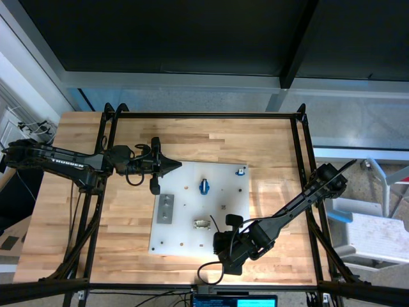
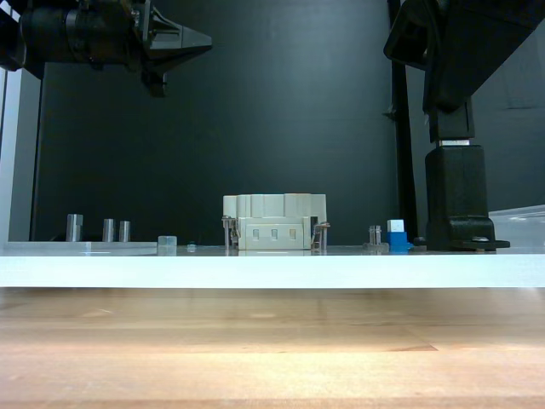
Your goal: Remove the USB connector from the USB hub and place in the container
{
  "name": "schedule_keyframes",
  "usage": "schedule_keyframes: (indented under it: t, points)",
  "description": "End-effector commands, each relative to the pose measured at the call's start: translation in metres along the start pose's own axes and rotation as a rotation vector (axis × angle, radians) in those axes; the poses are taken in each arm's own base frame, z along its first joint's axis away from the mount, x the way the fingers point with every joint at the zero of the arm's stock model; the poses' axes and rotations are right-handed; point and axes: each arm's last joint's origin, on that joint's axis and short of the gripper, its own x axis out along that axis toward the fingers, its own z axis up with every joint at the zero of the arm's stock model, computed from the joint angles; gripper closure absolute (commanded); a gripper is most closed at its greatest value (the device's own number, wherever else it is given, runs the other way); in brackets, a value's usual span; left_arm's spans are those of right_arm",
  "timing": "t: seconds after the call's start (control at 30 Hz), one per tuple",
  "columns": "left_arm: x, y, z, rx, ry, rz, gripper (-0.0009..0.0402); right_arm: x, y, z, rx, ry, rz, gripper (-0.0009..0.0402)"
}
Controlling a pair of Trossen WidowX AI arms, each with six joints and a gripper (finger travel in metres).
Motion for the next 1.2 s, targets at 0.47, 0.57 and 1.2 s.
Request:
schedule_keyframes:
  t: [0.47,0.57,1.2]
  points:
    - [0.000,0.000,0.000,0.000,-0.001,0.000,0.0392,-0.002,-0.005,0.006,-0.021,0.075,0.032,0.0393]
    - [0.000,0.000,0.000,0.000,-0.001,0.000,0.0392,-0.002,-0.005,0.008,-0.031,0.088,0.039,0.0393]
    - [0.000,0.000,0.000,0.000,0.000,0.000,0.0392,-0.003,0.002,0.015,-0.082,0.100,0.018,0.0393]
